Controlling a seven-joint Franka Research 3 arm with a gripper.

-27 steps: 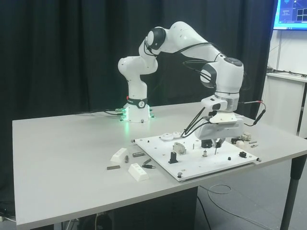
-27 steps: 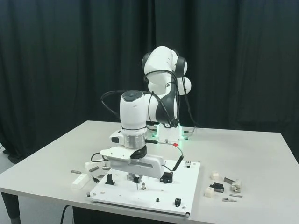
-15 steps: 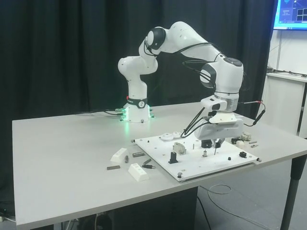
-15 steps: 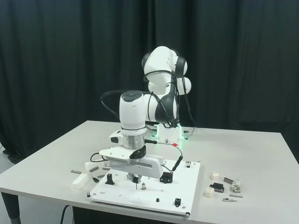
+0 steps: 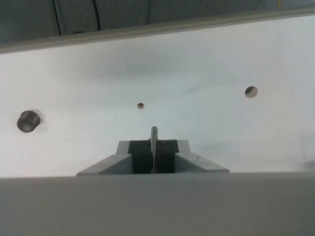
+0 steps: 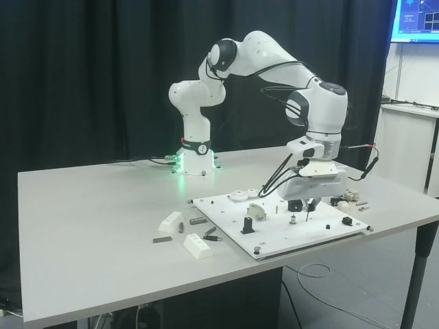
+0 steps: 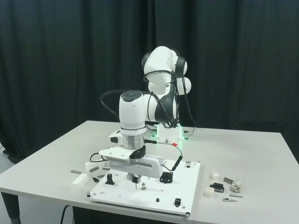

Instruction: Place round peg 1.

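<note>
- hand [image 5: 153, 160]: two black finger pads pressed in on a thin grey metal round peg [image 5: 154, 140], pinching it; the peg's long axis runs straight down out of the fingertips, upright, its free end pointing at the board
- same peg in the first room view [image 6: 306, 210], hanging below the hand [image 6: 306, 203], tip just above the flat white assembly board [image 6: 309, 229]; whether it touches the board cannot be told
- key relation: in the wrist view a small round dark hole [image 5: 141, 105] in the white board [image 5: 206, 128] lies just ahead of the peg tip and slightly off to one side, not under it; judged the likely target, so the coming move needs a short sideways shift before pushing down
- larger open hole [image 5: 251, 92] sits well apart on the other side of the hand; a dark round stud or bushing [image 5: 27, 121] is well apart on the opposite side
- second room view: hand [image 7: 135, 179] over the near middle of the board [image 7: 177, 186], a short upright pin [image 7: 143, 186] just beside the held peg
- grey desk [image 6: 89, 205] carries the board; loose white blocks [image 6: 197, 245] lie well apart from the hand, off the board
- risk, judged: thin peg, small hole, a slight tilt could jam it at the rim
</note>
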